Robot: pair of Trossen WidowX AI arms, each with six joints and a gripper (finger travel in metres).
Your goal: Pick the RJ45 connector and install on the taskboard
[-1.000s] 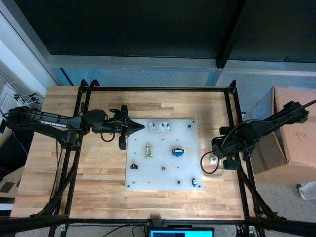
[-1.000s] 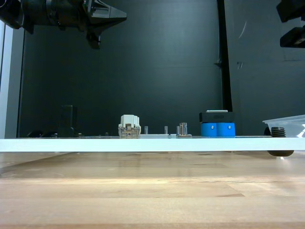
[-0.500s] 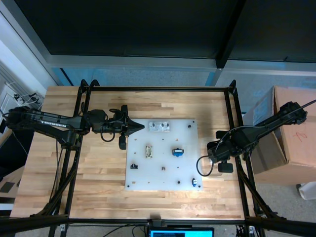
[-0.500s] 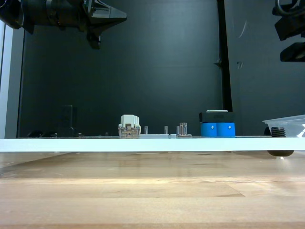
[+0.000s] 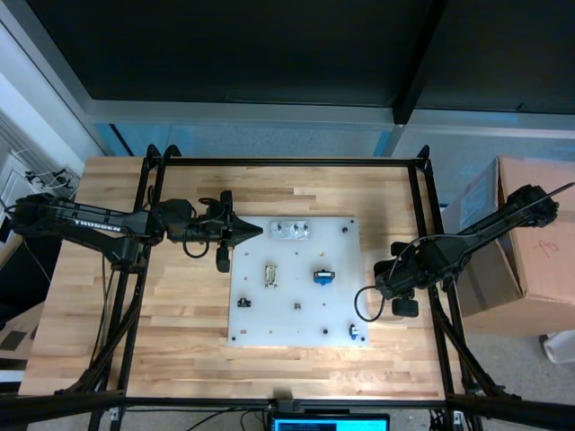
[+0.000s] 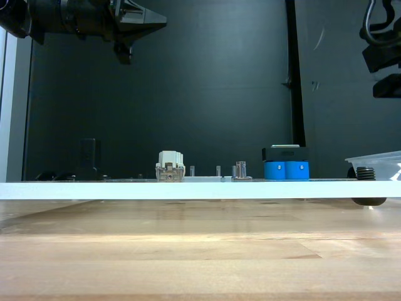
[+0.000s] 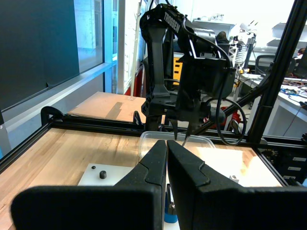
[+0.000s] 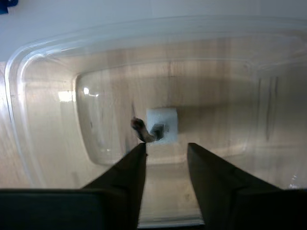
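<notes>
The RJ45 connector (image 8: 161,125), a small white block, lies free on the floor of a clear plastic tray (image 8: 43,96) to the right of the white taskboard (image 5: 296,325). My right gripper (image 8: 166,147) hangs over the tray, open, with the connector just beyond its fingertips and nothing between them. In the high view the right gripper (image 5: 393,289) hides the tray. My left gripper (image 5: 252,231) is shut and empty, held level in the air over the board's far left corner, pointing right.
The board carries a blue block (image 5: 323,277), a beige socket (image 5: 269,275) and small fittings. A cardboard box (image 5: 526,242) stands off the table's right edge. A black frame rail (image 5: 431,233) runs along the right side.
My right gripper has moved left and toward the near edge, and it has come down over the tray. The left arm has not moved.
</notes>
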